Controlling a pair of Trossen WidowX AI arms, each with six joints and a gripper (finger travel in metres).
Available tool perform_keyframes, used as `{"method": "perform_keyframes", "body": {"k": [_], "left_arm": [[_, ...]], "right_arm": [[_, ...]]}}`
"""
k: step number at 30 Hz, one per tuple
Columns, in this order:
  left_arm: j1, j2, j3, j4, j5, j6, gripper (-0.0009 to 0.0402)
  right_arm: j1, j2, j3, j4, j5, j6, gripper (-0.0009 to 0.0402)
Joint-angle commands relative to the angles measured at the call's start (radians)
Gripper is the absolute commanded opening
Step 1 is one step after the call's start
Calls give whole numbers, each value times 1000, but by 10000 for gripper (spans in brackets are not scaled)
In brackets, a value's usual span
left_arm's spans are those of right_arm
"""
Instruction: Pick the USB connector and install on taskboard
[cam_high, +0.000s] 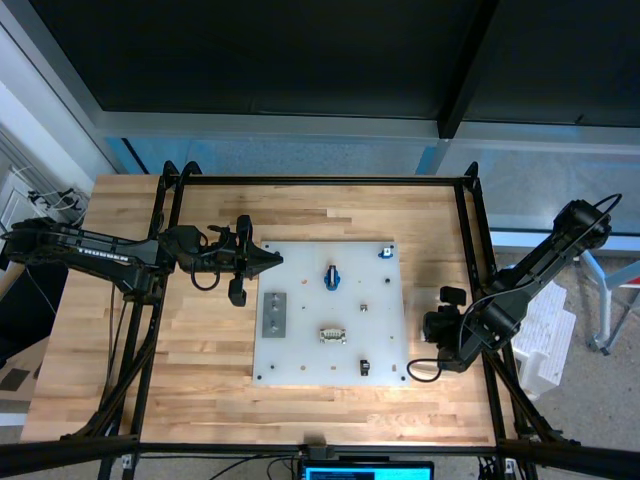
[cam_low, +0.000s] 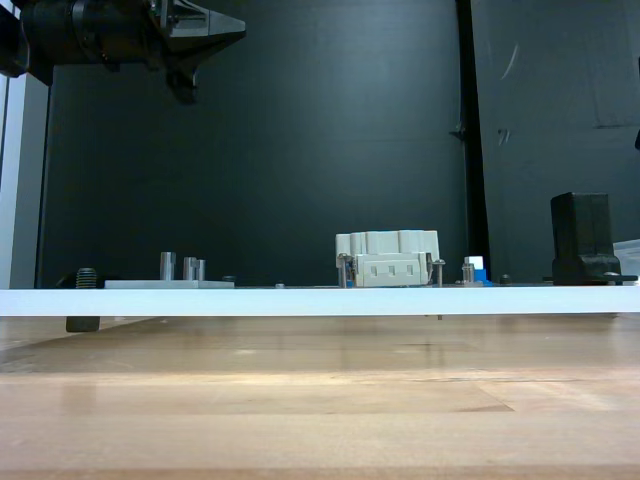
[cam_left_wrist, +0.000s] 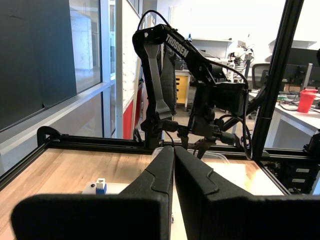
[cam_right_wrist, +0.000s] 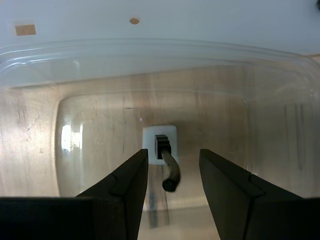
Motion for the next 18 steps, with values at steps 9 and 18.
{"method": "perform_keyframes", "body": {"k": [9, 18], "left_arm": [[0, 0, 0, 0, 0, 0, 0], [0, 0, 0, 0, 0, 0, 0]], "right_arm": [[-19, 0, -63, 93, -16, -26, 140], [-21, 0, -89, 137, -16, -26, 139]]}}
